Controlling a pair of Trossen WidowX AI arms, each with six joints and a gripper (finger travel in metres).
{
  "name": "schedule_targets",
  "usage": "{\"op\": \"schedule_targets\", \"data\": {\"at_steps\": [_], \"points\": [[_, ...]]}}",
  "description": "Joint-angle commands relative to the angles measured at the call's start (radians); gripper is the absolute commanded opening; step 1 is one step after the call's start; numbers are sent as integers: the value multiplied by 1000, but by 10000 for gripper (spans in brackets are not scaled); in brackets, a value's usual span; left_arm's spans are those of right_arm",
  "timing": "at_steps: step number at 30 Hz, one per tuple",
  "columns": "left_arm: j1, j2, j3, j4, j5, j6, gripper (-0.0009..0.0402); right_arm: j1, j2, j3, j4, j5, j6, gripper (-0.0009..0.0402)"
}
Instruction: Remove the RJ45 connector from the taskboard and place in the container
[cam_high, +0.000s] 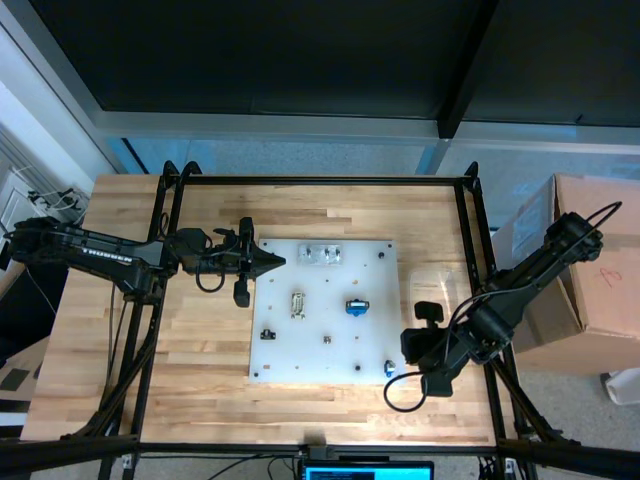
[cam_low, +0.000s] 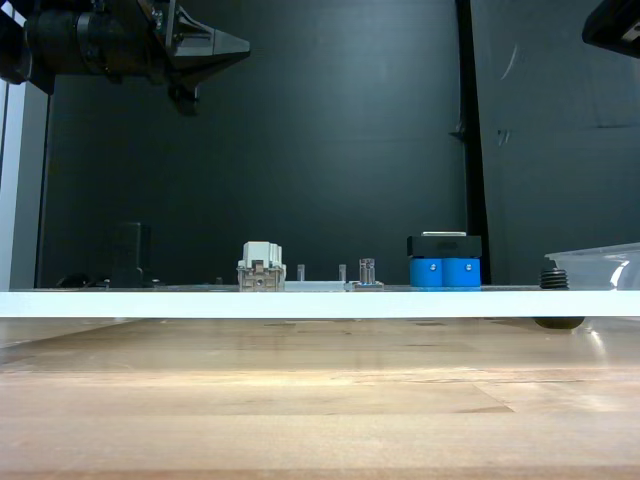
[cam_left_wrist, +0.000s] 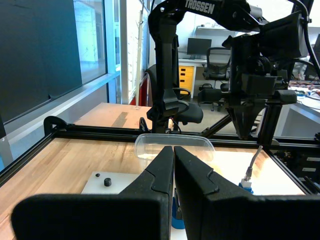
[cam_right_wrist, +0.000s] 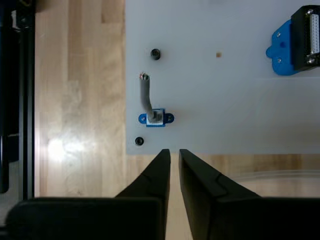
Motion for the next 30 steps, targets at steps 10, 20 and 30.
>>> {"op": "schedule_targets", "data": {"at_steps": [10, 20, 30], "points": [[0, 0, 0, 0, 0, 0, 0, 0, 59, 1, 12, 7, 18, 161], [0, 0, 0, 0, 0, 0, 0, 0, 114, -1, 54, 8, 18, 228], [0, 0, 0, 0, 0, 0, 0, -1, 169, -44, 153, 13, 17, 232]]}}
